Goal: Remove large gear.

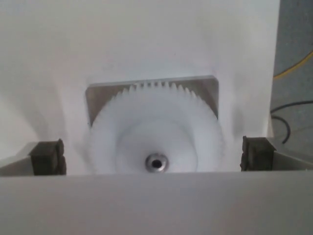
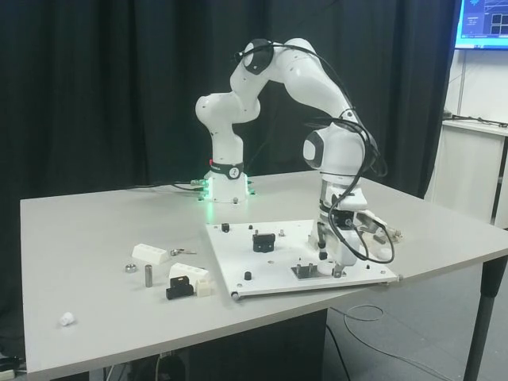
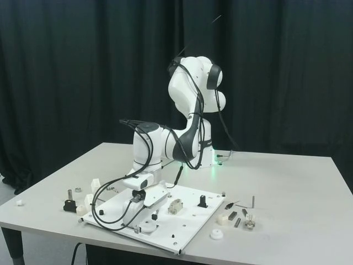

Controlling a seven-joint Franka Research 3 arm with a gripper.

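The large white gear fills the middle of the wrist view, lying flat with its toothed rim over a grey metal plate set in the white board. Its centre hole holds a metal shaft end. My gripper hangs low over the gear, open. The black pads stand one on each side of the gear, apart from its teeth. In the second room view the gear lies near the board's front edge, under the gripper. In the first room view the gripper hides the gear.
The white board carries a black block and small black pegs. Loose white and black parts lie on the grey table beside it. A small white gear and metal pins lie off the board's other side. Cables hang from the wrist.
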